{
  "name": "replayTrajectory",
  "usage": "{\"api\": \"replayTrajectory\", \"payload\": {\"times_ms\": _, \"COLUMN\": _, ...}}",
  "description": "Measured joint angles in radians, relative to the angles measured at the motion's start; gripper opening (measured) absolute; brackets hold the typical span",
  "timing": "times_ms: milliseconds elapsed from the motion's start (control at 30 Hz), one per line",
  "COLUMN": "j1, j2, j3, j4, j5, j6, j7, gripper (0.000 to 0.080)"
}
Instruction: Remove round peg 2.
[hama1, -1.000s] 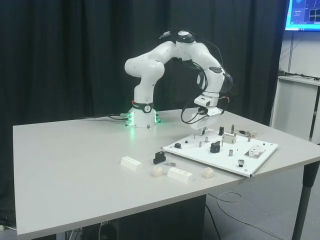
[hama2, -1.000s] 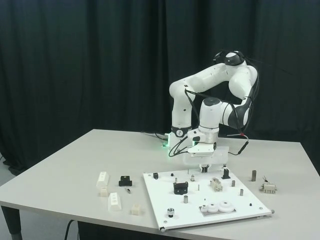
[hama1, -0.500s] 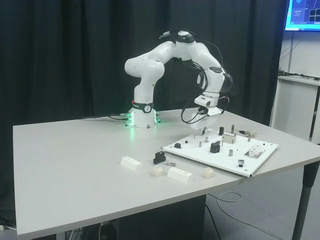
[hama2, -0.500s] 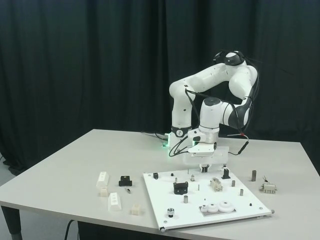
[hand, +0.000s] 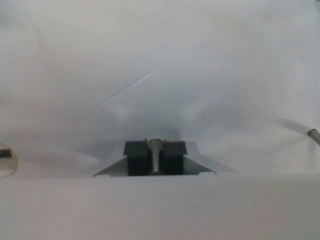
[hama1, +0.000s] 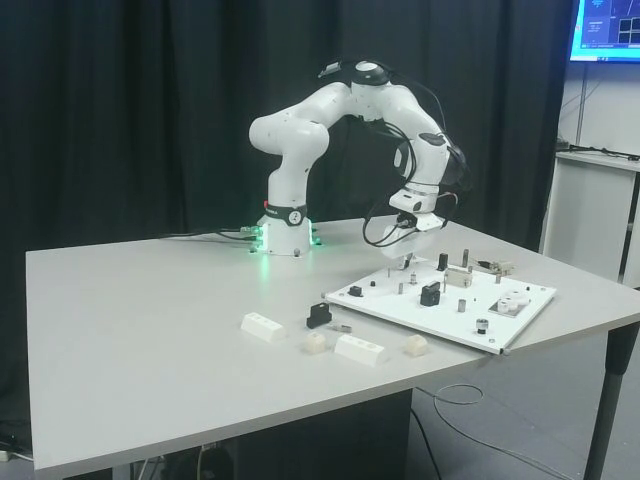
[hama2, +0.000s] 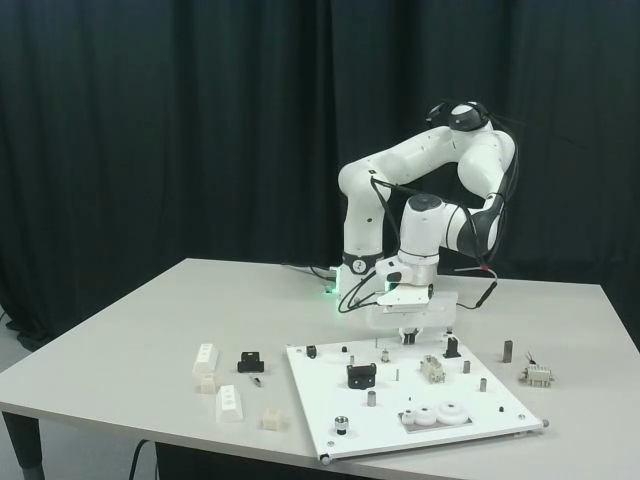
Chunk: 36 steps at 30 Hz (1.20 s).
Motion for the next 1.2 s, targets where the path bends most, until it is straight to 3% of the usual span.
{"api": "replayTrajectory", "payload": {"times_ms": 1200, "j1": 0.002, "j2": 0.0, "j3": -0.001, "j4": 0.008, "j5": -0.026, "j6": -0.001, "j7": -0.04, "gripper": 0.0064}}
